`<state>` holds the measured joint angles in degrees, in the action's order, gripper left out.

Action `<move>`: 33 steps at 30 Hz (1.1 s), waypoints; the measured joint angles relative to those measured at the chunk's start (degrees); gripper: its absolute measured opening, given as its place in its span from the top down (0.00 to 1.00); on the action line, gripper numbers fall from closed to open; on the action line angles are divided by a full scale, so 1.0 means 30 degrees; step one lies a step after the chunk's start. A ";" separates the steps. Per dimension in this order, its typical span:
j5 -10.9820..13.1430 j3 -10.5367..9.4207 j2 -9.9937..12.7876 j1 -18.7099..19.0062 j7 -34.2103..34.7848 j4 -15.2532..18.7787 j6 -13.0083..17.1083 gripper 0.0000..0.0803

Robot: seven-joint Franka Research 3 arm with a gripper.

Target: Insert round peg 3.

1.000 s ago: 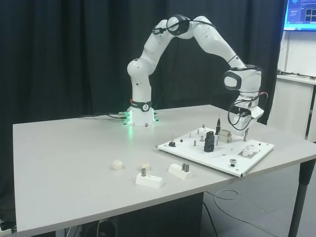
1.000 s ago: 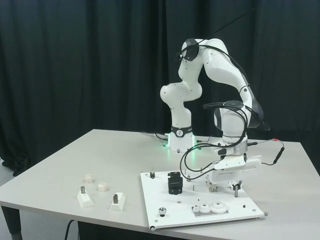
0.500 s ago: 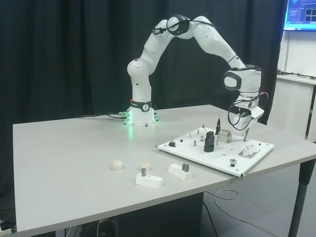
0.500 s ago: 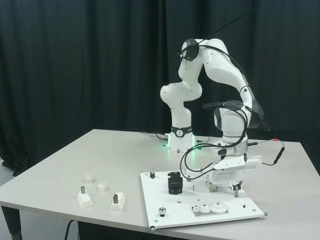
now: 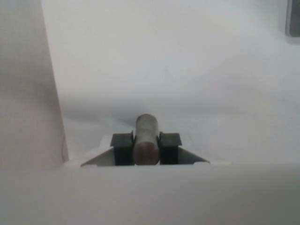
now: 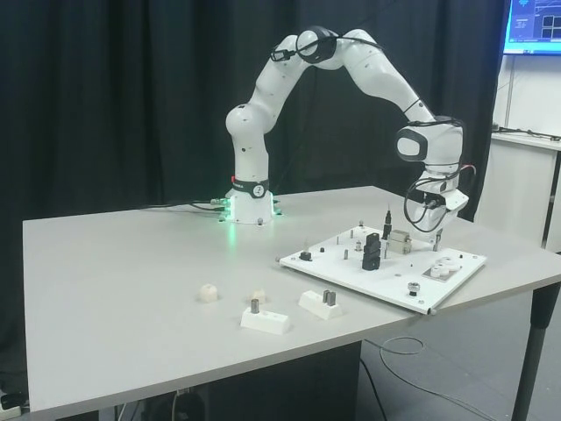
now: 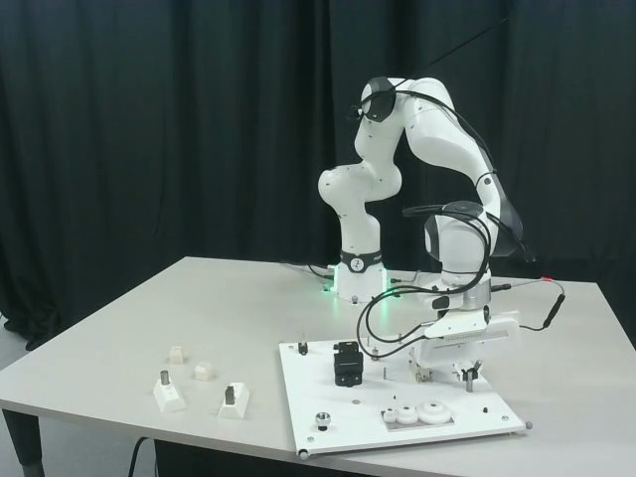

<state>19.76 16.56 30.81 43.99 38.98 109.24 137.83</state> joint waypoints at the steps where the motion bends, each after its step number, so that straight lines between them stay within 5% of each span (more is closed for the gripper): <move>1: -0.0001 0.0000 -0.0003 0.0001 0.0000 0.0000 -0.0008 0.86; 29: -0.0112 -0.0027 -0.0069 0.0025 -0.0132 -0.0001 -0.0432 0.86; 30: -0.0112 -0.0034 -0.0075 0.0027 -0.0131 -0.0005 -0.0430 0.56; 33: -0.0109 -0.0065 -0.0112 0.0033 -0.0131 -0.0022 -0.0430 0.56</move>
<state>19.43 16.37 30.48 44.09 38.58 109.17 136.55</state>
